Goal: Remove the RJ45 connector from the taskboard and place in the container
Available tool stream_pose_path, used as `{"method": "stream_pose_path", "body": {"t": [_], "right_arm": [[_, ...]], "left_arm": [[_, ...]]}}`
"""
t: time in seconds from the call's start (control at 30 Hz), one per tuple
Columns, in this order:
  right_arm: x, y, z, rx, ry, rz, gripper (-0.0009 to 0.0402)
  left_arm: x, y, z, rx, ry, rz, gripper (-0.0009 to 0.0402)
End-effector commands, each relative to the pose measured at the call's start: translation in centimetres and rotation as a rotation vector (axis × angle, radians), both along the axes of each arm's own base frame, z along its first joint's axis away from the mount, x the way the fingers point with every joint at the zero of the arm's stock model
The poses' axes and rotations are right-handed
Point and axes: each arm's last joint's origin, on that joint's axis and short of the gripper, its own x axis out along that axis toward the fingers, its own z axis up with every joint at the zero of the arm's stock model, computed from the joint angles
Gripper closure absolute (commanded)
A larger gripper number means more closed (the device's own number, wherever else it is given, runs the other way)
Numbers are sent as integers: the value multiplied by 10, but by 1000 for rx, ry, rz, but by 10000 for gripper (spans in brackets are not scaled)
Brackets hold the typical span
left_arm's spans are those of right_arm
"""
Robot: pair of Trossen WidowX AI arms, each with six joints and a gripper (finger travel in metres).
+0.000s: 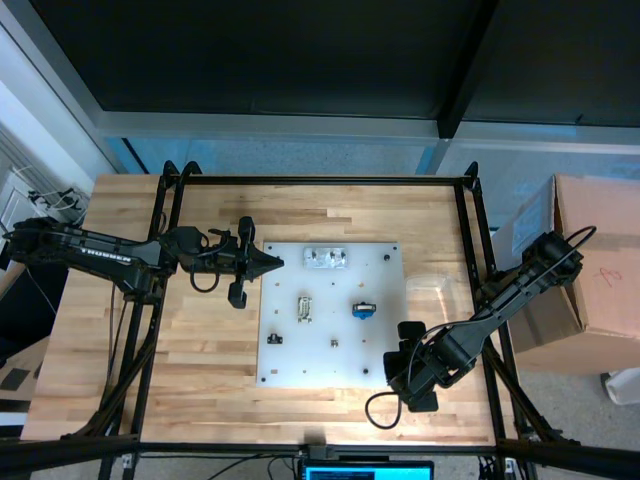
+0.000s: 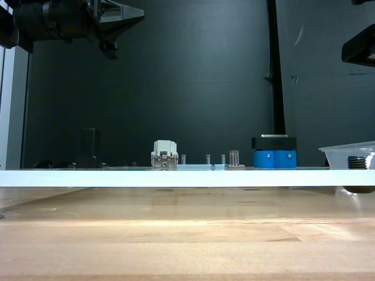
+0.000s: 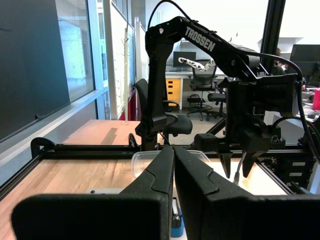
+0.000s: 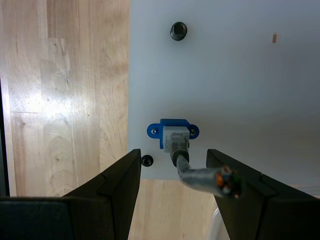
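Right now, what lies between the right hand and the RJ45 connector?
Right wrist view: only bare taskboard and the cable stub of the RJ45 connector, in its blue seat, before the open right hand; left hand, shut, hangs above the board's left edge.

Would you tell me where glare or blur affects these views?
Right wrist view: glare on the wooden table; the seated RJ45 connector is sharp, its cable end blurred near the open right gripper. Low view: the left gripper, shut above the left edge of the taskboard, looks dark.
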Motion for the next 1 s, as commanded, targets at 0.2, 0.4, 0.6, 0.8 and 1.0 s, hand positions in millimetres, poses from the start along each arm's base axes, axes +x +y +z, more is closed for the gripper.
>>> {"method": "stream_pose_path", "body": {"t": [0.2, 0.4, 0.6, 0.8, 1.0], "right_arm": [[0, 0, 7, 7, -9, 0, 213], [-4, -4, 26, 18, -24, -2, 213], [-12, -11, 41, 33, -36, -21, 213], [-16, -15, 48, 48, -49, -27, 213], [-16, -15, 48, 48, -50, -27, 213]], "left_arm": [[0, 0, 0, 0, -1, 0, 393], [0, 0, 0, 0, -1, 0, 393], [0, 0, 0, 0, -1, 0, 393], [0, 0, 0, 0, 0, 0, 393], [0, 0, 0, 0, -1, 0, 393]]}}
